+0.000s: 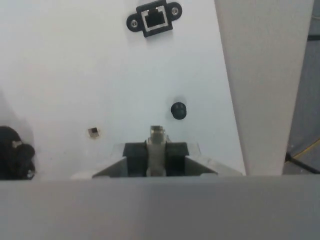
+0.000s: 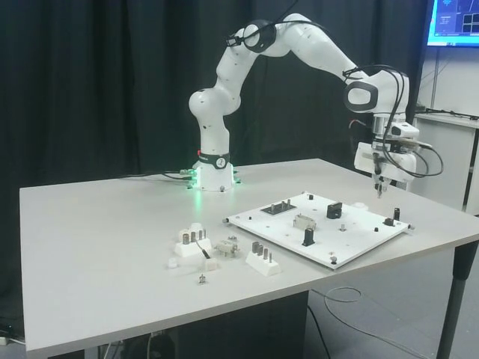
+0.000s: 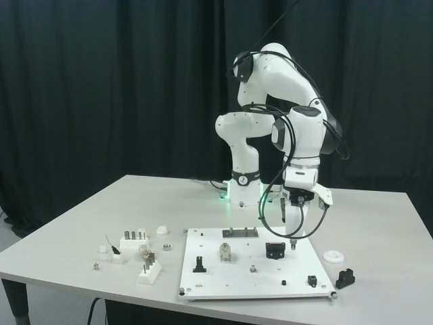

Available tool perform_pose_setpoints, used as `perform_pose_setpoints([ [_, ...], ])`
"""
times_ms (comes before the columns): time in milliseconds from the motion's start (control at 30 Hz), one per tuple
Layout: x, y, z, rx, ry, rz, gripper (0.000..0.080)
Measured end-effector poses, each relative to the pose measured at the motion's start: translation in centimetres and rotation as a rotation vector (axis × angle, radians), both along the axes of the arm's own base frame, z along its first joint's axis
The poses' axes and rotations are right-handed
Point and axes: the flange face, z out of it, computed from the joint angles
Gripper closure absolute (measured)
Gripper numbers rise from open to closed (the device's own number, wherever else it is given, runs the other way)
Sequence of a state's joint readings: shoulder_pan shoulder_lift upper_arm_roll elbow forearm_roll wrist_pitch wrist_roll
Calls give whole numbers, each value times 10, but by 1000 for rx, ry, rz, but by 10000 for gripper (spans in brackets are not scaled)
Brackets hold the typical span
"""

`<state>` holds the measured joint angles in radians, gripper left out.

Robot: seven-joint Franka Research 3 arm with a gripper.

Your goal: Place Ethernet.

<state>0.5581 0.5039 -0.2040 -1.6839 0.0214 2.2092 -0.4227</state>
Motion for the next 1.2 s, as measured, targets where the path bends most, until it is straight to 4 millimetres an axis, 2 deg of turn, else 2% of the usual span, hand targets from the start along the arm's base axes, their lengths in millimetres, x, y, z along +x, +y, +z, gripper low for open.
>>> perform_pose_setpoints([
  [1200, 5, -7, 5, -11, 11, -138, 730],
])
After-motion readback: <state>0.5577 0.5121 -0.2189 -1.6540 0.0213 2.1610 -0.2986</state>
